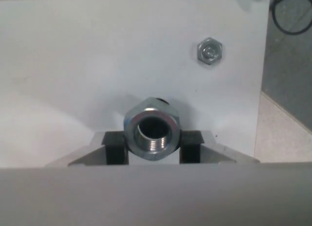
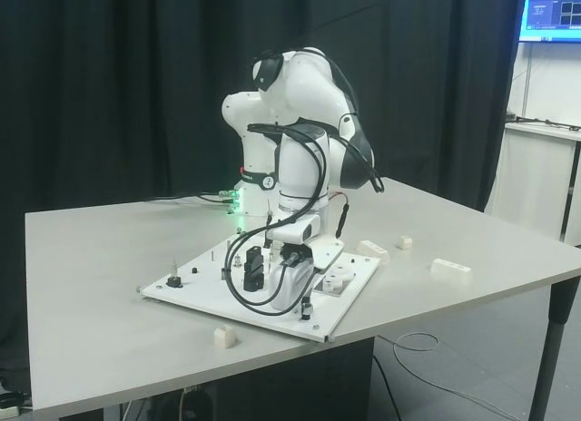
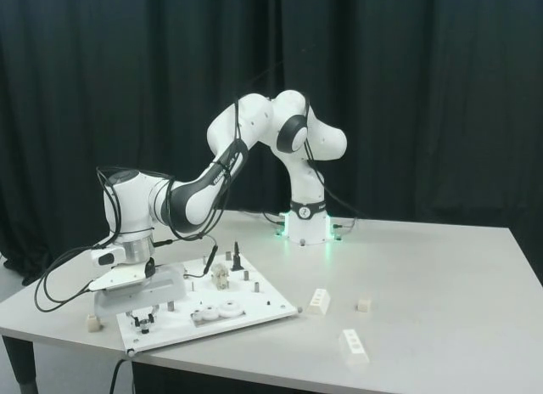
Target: Insert bolt 4.
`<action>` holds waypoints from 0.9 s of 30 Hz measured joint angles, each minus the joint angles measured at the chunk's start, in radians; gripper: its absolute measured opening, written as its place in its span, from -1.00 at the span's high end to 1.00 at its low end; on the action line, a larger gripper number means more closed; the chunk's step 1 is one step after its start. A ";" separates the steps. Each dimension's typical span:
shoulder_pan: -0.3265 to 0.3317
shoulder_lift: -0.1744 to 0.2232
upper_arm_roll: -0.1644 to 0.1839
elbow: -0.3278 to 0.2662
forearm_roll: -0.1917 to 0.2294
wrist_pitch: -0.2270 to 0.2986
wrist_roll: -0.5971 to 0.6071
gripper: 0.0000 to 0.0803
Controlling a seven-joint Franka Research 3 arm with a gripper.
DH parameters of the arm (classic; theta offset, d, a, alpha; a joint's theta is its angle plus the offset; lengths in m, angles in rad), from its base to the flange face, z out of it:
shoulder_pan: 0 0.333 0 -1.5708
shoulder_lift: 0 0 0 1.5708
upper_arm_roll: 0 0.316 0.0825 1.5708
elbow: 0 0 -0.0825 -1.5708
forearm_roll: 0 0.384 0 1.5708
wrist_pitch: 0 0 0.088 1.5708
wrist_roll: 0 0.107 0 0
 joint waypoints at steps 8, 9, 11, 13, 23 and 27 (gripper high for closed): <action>0.000 0.000 0.000 0.000 0.000 0.001 0.006 0.44; 0.000 0.000 0.000 -0.001 0.000 0.001 0.007 0.44; 0.000 0.000 0.000 -0.002 0.000 0.003 0.009 0.44; 0.000 0.000 0.001 -0.004 0.000 0.006 0.010 0.44; 0.000 0.000 0.001 -0.006 0.001 0.008 0.029 0.44; 0.000 -0.001 0.001 -0.006 0.001 0.008 0.033 0.44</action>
